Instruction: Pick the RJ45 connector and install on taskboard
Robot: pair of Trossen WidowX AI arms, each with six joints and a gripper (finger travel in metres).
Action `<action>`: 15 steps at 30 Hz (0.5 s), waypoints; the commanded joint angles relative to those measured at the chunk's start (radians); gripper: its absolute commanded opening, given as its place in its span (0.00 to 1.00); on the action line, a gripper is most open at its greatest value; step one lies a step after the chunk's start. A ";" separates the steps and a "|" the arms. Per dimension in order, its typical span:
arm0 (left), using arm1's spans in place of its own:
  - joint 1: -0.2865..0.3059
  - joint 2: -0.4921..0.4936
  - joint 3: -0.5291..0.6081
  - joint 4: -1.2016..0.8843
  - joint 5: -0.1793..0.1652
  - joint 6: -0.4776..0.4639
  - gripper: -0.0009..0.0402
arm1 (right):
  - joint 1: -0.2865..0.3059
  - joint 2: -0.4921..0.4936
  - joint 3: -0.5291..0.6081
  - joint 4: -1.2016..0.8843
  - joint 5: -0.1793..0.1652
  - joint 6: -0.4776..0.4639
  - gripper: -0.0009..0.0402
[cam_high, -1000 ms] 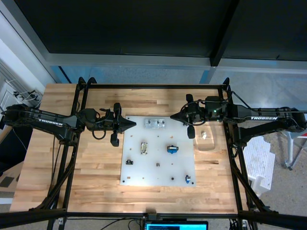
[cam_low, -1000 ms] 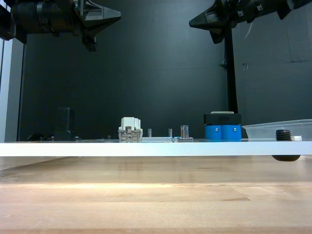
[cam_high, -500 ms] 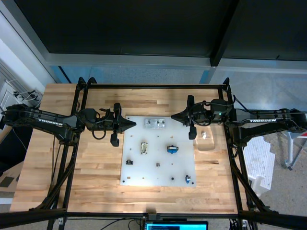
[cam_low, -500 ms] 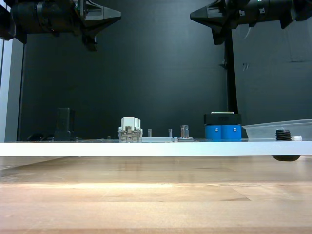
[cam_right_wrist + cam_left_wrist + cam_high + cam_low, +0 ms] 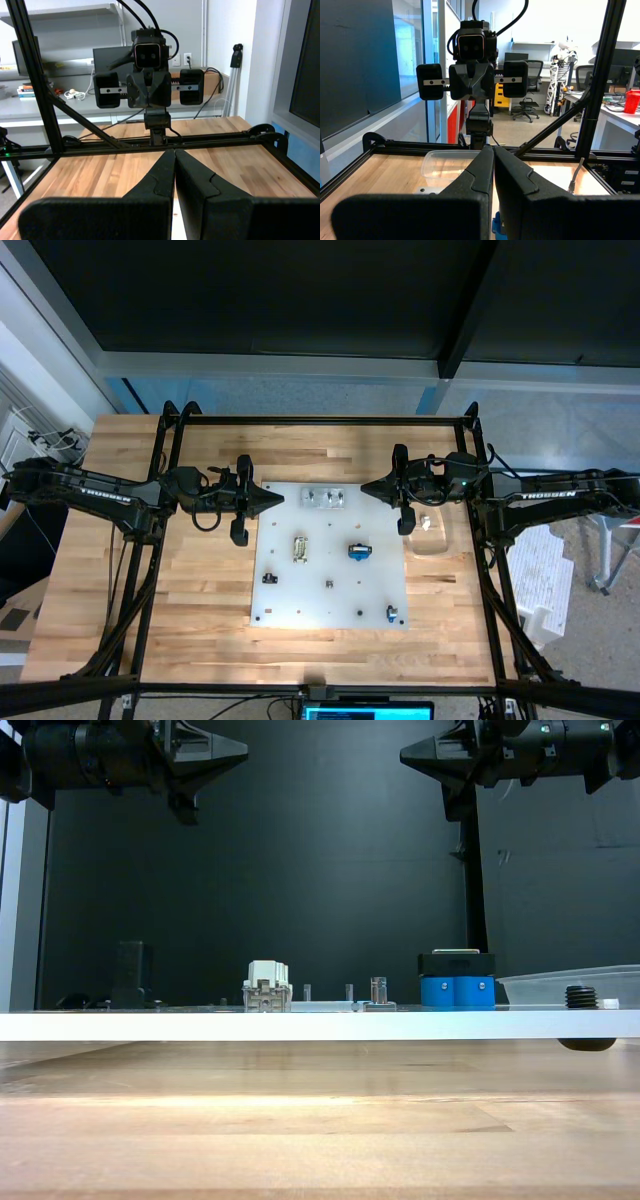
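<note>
Right gripper (image 5: 363, 487) hangs high over the board's (image 5: 300, 590) far right edge, fingers pressed together on nothing. Left gripper (image 5: 281, 499) mirrors it, closed and empty. I cannot tell where the connector is: jack (image 5: 392, 616) or tray (image 5: 445, 536).

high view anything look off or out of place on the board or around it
Nothing stands out. The left gripper and right gripper hang shut and empty, high over the white board's far side; the clear tray sits squarely beside it. The connector cannot be made out.
</note>
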 commanded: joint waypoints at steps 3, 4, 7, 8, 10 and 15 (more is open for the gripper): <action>0.000 0.000 0.000 0.000 0.000 0.000 0.02 | 0.002 0.001 -0.010 0.010 0.002 0.008 0.02; 0.000 0.000 0.000 0.000 0.000 0.000 0.02 | 0.002 0.001 -0.016 0.017 0.002 0.010 0.02; 0.000 0.000 0.000 0.000 0.000 0.000 0.02 | 0.003 -0.003 -0.043 0.048 0.002 0.009 0.02; 0.000 0.000 0.000 0.000 0.000 0.000 0.02 | 0.003 -0.005 -0.051 0.055 0.003 0.008 0.02; 0.000 0.000 0.000 0.000 0.000 0.000 0.02 | 0.005 -0.009 -0.062 0.057 0.007 0.005 0.02; 0.000 0.000 0.000 0.000 0.000 0.000 0.02 | 0.008 -0.010 -0.066 0.058 0.022 -0.001 0.02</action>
